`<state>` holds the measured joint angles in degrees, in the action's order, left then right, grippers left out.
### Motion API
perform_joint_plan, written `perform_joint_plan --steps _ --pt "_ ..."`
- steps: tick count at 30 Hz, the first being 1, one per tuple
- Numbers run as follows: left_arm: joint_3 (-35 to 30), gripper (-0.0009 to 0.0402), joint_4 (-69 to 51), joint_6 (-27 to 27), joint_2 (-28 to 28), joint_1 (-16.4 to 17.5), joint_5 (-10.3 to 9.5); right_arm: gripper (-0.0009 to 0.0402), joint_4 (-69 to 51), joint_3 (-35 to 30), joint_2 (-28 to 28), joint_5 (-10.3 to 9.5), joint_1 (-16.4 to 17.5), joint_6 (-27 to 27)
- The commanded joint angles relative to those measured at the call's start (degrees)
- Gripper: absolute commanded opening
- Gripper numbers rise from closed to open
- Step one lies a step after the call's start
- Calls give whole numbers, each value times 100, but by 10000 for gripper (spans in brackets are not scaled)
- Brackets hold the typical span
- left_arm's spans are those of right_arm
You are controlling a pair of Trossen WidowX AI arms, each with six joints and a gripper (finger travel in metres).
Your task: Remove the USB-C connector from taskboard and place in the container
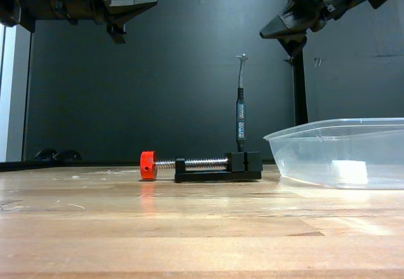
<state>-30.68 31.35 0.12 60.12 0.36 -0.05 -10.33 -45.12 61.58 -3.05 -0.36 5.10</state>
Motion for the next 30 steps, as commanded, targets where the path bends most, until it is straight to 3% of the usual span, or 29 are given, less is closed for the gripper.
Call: perform_joint_plan --steps 1,4,10,18,23,30 --pt "-2 0 2 0 0 0 2 0 -623 -304 179 52 98 -55" --pt "-2 0 2 0 0 0 2 0 -1091 -612 446 79 214 -103" --pt "-2 0 2 0 0 0 2 0 -2205 -1292 1047 356 468 -111" --pt "-2 0 2 0 0 0 2 3 -3062 -1998 1838 376 673 44" --pt "-2 0 0 0 0 0 2 35 -3438 -2376 2253 787 863 96" --pt "-2 0 2 0 0 0 2 103 -3519 -2658 2614 798 949 258"
